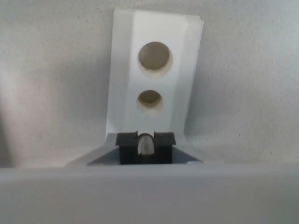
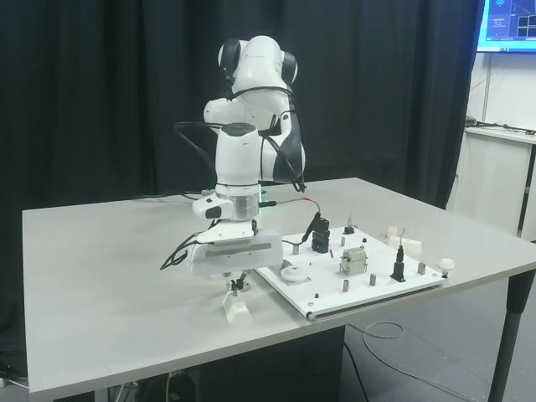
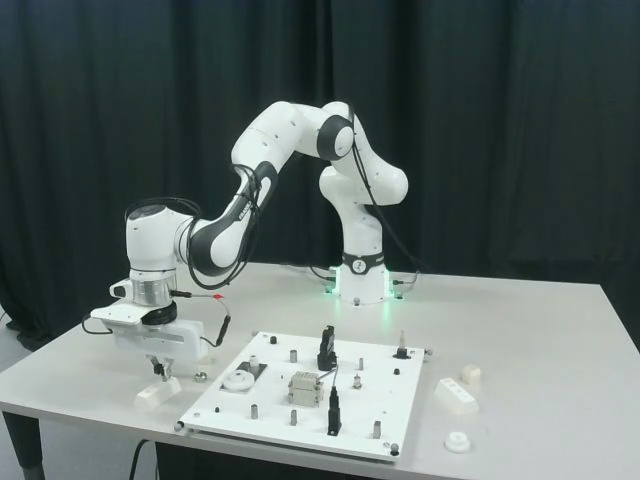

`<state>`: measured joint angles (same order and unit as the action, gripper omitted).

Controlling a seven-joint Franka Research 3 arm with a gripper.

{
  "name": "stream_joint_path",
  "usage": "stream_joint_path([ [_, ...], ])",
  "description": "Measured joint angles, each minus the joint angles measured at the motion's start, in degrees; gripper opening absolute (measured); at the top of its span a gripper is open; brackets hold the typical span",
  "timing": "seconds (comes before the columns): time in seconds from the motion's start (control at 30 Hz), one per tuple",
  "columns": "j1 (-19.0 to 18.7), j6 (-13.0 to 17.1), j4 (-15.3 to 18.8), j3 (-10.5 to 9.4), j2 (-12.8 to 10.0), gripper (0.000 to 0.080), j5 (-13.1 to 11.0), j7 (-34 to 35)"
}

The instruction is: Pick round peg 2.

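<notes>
Claw (image 1: 145,150) grips peg (image 1: 145,145); peg's lower end hidden behind fingers.

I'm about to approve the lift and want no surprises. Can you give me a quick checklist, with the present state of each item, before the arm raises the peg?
1. Peg between the fingers: ok. In the wrist view the black fingers flank the round peg.
2. Gripper over the white holder block: ok.
3. Peg free of its hole: cannot tell.
4. Other two holes in the block vacant: ok.
5. Upward path clear: ok; the white task board lies beside it, apart.
6. Holder fixed to the grey table: cannot tell.
</notes>
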<state>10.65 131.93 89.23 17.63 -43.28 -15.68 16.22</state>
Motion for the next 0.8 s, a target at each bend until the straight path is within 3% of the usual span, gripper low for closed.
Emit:
stream_joint_path([
  [0.27,-0.08,-0.65,-0.24,0.02,0.76,0.0066,0.0,0.0],
  [0.8,-1.26,-8.47,-1.63,2.91,5.05,0.0065,0.07,0.0],
])
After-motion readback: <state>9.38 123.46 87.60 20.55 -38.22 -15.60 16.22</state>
